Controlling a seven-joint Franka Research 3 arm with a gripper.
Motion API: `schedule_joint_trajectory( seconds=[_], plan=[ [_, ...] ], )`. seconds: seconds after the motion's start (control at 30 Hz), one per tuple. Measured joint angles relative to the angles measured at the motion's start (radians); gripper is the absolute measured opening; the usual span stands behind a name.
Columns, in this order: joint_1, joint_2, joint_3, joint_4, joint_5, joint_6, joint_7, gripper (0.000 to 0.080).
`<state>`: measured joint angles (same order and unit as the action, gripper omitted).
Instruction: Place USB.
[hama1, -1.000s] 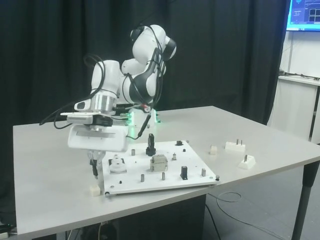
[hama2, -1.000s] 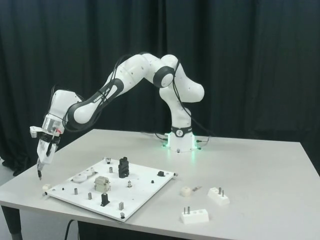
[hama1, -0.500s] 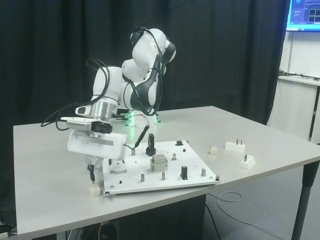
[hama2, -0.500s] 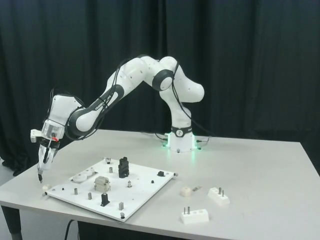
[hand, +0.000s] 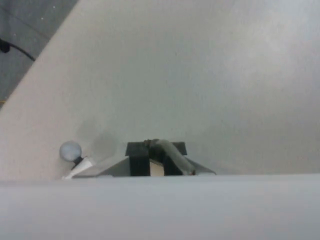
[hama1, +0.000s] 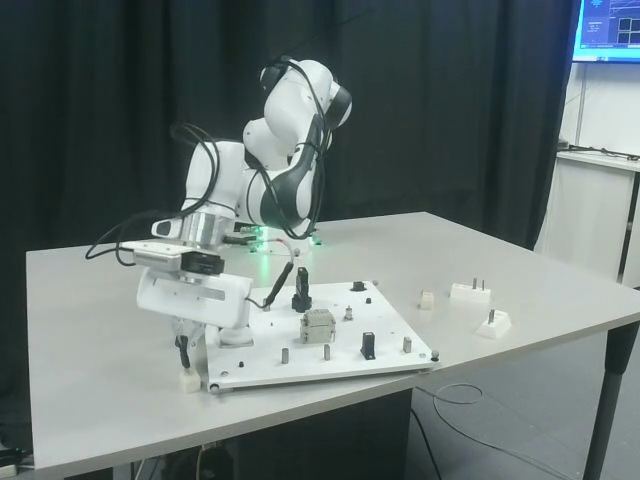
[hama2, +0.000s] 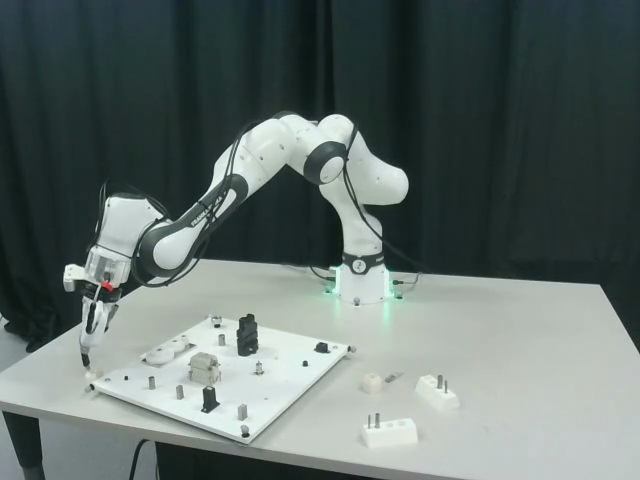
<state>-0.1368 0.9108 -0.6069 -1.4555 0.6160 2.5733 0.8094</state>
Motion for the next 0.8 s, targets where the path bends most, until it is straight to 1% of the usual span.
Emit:
schedule_joint_trajectory(
  seconds=[0.4,0.8],
  plan=[
    [-0.003,0.0,0.0,-0.001,-0.013,-0.03,0.023,0.0054],
    [-0.011,0.009,0.007,-0.005,-0.021,-0.033,0.026,0.0054]
  ],
)
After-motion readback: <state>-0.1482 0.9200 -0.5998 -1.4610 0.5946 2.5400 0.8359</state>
